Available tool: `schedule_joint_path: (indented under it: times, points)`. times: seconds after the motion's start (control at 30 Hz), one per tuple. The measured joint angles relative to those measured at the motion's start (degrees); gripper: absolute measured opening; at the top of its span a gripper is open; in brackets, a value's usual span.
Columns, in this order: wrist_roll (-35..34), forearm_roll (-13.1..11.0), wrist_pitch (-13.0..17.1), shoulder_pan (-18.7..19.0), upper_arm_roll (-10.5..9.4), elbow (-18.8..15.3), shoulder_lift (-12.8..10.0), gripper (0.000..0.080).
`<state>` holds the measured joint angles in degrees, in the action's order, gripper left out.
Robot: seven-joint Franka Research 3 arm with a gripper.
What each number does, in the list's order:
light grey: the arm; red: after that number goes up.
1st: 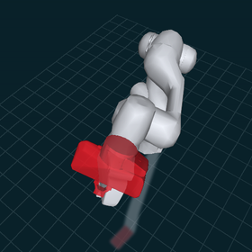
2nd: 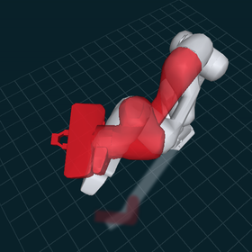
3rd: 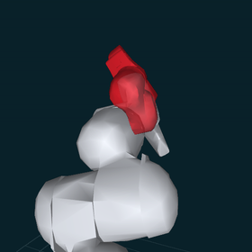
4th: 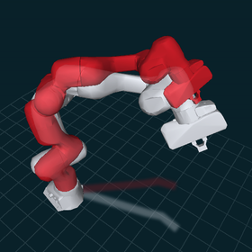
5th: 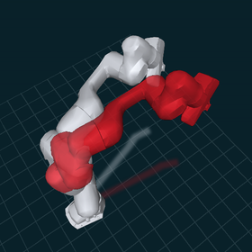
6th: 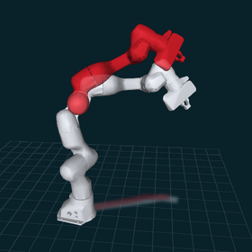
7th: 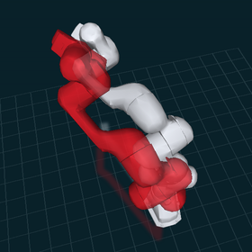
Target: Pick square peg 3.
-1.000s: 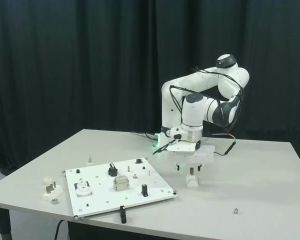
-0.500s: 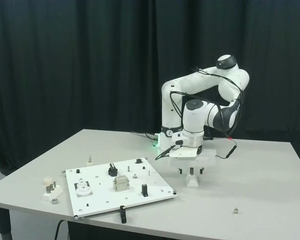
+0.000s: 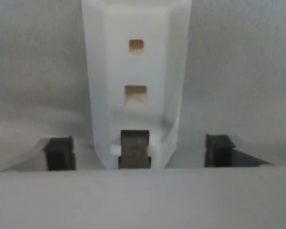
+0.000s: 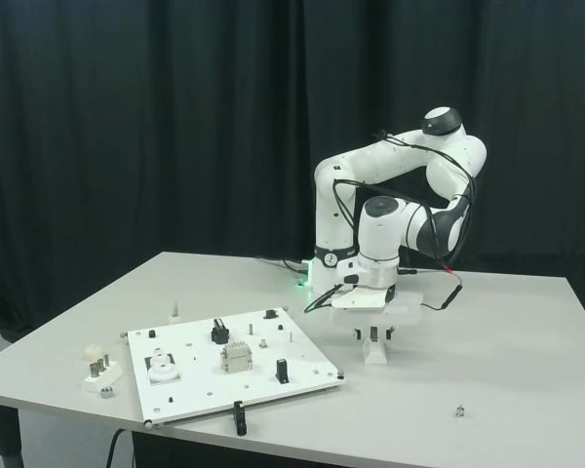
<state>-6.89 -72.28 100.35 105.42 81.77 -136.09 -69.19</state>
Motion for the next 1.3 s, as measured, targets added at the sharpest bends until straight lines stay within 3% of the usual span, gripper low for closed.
schedule_joint_path:
  times: [0.17, 0.2, 0.37, 0.4, 0.57, 0.6, 1.0, 1.3]
  points:
    - [-0.6, 0.0, 0.0, 0.2, 0.14, 0.0, 0.0, 0.0689]
    - [-0.8, -0.1, 0.0, 0.2, 0.18, 0.0, 0.0, 0.0389]
    - [-1.4, -0.2, -0.1, 0.5, 0.47, 0.0, 0.2, 0.0389]
    - [-1.5, -0.2, -0.2, 0.6, 0.53, 0.0, 0.2, 0.0186]
    - [-1.8, -0.2, -0.2, 0.8, 0.73, 0.0, 0.2, 0.0186]
    - [-2.0, -0.2, -0.2, 0.9, 0.76, 0.0, 0.2, 0.0112]
    - [-2.4, -0.1, -0.5, 1.3, 1.5, -0.1, 0.2, 0.0112]
    - [-2.8, 1.4, -1.9, 2.0, 3.82, -0.1, 0.2, 0.0112]
